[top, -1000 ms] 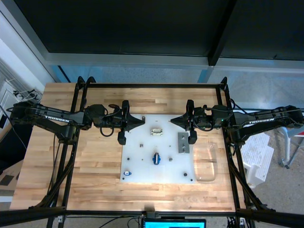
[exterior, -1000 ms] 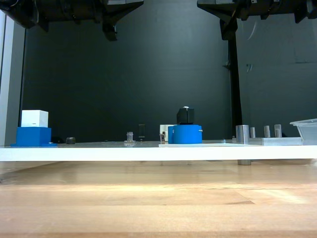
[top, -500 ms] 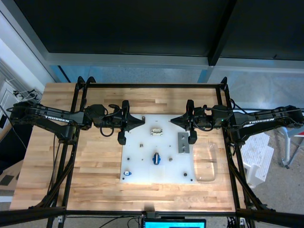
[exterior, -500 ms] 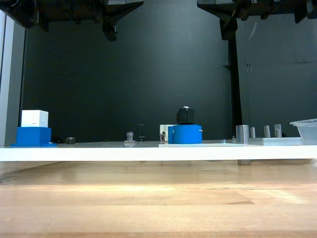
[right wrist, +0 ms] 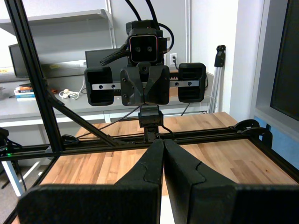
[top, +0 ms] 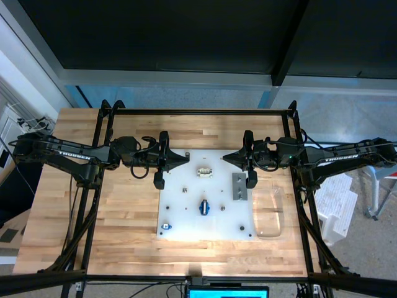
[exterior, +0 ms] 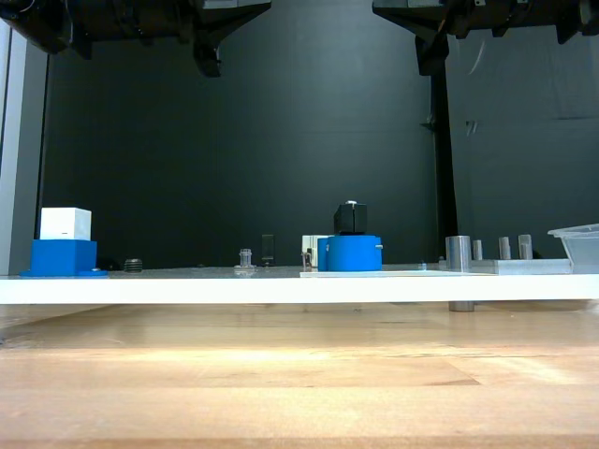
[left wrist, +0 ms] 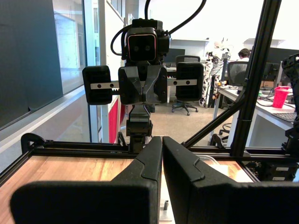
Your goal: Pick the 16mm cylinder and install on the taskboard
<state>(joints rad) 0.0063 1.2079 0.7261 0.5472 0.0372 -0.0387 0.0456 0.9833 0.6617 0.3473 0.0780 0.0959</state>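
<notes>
16mm cylinder (top: pixel 222 208): short silver-grey round peg, upright on taskboard (top: pixel 180 214). Jaws together: left gripper (top: pixel 188 155), right gripper (top: pixel 223 158) above far edge.

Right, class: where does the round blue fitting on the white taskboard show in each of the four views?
High view: blue fitting near the taskboard's middle.
Low view: right of centre, standing on the board, black cap on top.
Left wrist view: not in it; left gripper shut, hanging above the board's far edge.
Right wrist view: not in it; right gripper shut, facing it.
Shared landmark: the white taskboard.
</notes>
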